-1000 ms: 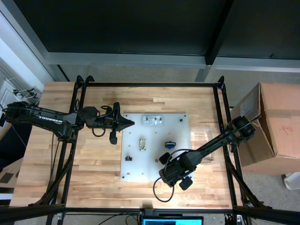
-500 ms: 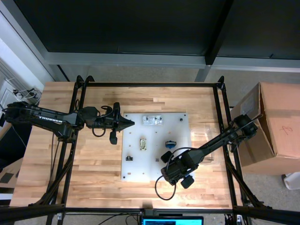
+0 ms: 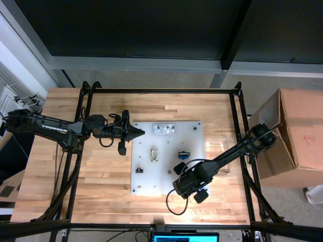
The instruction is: Pick the M12 nut and place it on its threads and fasten
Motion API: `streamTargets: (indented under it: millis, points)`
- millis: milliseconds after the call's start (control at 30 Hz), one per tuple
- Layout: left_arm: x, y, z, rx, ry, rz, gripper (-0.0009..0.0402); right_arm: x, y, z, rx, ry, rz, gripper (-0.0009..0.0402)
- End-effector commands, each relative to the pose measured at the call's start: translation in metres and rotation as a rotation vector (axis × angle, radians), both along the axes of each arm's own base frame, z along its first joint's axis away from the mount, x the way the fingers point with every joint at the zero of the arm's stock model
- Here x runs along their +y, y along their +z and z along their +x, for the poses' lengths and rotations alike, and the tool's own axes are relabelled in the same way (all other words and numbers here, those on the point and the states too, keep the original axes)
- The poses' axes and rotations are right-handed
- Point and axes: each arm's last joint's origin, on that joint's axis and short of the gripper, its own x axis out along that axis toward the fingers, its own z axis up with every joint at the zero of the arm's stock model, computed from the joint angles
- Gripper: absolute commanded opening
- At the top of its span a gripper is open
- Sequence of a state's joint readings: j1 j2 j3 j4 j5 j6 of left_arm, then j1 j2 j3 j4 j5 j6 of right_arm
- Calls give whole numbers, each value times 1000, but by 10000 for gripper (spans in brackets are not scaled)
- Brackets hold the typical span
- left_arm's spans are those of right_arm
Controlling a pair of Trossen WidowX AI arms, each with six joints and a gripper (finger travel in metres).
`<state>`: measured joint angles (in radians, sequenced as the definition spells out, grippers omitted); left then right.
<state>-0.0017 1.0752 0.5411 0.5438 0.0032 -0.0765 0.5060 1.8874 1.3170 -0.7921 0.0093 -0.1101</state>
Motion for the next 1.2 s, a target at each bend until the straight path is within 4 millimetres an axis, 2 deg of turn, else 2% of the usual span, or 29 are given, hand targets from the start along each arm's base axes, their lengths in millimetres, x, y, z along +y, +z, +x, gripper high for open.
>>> streamTargets:
  millis: [33, 1200]
  points:
    - [0, 0, 0, 0, 0, 0, 0, 2, -2, 3, 22, -1, -11, 23]
    - [0, 0, 0, 0, 0, 0, 0, 4, -3, 9, 37, -85, -23, 23]
